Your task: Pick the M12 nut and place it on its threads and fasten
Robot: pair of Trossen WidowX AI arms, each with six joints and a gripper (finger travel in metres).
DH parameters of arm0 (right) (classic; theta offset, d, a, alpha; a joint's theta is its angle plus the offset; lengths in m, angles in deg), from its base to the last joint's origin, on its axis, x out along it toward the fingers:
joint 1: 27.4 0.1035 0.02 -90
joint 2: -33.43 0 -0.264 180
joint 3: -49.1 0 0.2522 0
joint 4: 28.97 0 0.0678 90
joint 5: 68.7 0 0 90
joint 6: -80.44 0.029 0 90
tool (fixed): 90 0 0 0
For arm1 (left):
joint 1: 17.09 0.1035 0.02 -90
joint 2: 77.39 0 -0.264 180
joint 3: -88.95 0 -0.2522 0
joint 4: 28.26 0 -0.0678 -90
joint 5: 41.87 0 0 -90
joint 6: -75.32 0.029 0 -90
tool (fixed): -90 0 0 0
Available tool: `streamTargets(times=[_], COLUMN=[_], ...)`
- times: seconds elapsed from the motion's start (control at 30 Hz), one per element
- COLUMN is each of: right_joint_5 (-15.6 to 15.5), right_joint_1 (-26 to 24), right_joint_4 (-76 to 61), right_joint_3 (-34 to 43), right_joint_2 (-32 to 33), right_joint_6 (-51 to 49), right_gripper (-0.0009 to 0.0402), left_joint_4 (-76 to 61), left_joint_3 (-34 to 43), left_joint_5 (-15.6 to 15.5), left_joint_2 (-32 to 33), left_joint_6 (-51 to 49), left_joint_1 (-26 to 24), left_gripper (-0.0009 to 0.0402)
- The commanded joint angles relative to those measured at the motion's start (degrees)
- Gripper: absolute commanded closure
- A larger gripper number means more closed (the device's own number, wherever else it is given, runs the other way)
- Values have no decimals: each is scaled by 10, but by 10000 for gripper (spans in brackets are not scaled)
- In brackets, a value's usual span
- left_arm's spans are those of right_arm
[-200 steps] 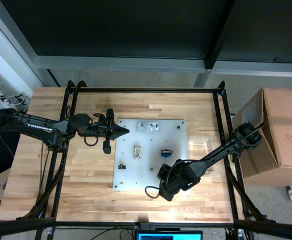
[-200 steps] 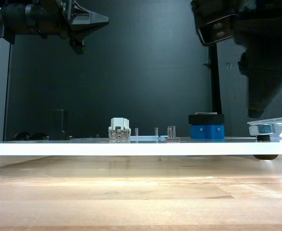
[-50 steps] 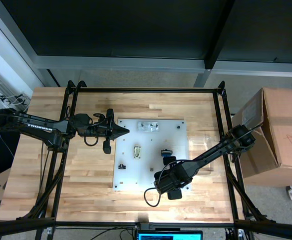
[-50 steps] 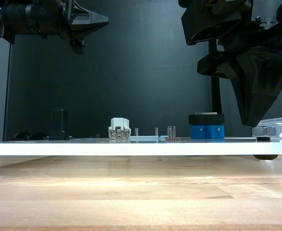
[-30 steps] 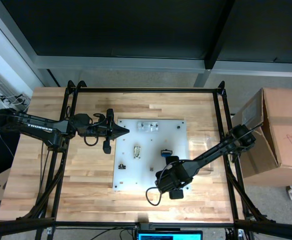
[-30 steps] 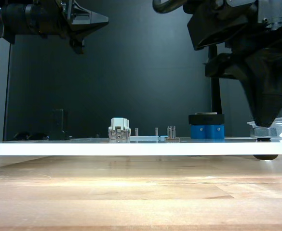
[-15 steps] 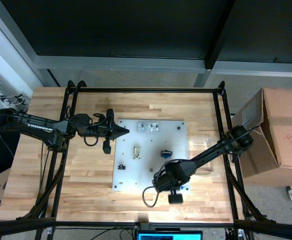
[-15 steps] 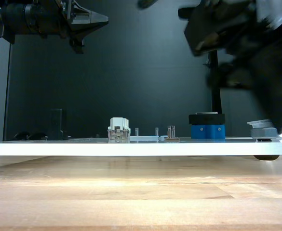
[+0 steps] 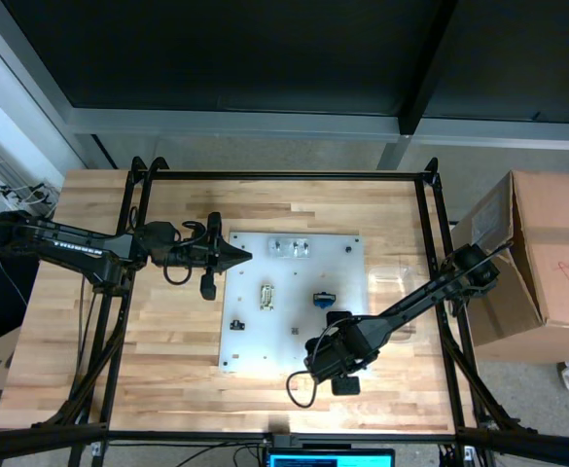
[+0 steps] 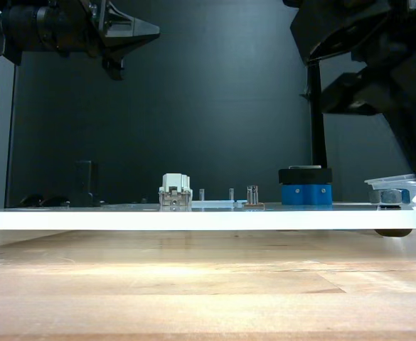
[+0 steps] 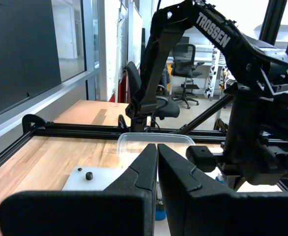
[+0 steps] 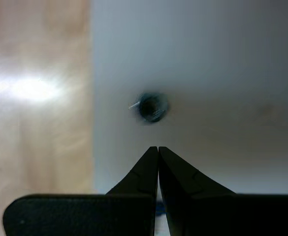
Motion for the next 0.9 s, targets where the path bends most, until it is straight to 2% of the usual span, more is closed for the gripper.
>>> streamTargets(times=[0.03,0.27,0.37,0.43,0.5,0.53,0.57,0.63,0.8,0.9], right_joint_5=[31,30,18,-35,-120,-145,-154,-139,-57,-23], right_joint_1=[0,1,2,2,3,3,3,3,4,4], right_joint_4=[3,33,56,63,63,63,61,52,27,24], right_joint_3=[0,-7,-18,-20,-20,-20,-20,-20,-18,-18], right_joint_2=[0,3,3,3,2,2,2,1,-2,-2], right_joint_6=[0,-1,1,-2,-7,-8,-7,-6,2,12], right_gripper=[393,393,393,393,393,393,393,393,393,393], left_joint_4=[-7,-8,-7,-8,-8,-8,-7,-9,-11,-20], left_joint_3=[0,0,0,0,0,0,0,0,0,0], left_joint_5=[0,0,0,0,0,0,0,0,0,0], left_joint_2=[0,0,0,0,0,0,0,0,0,0], left_joint_6=[0,0,0,0,0,0,0,0,0,0], left_joint_1=[0,0,0,0,0,0,0,0,0,0], left_gripper=[393,393,393,393,393,393,393,393,393,393])
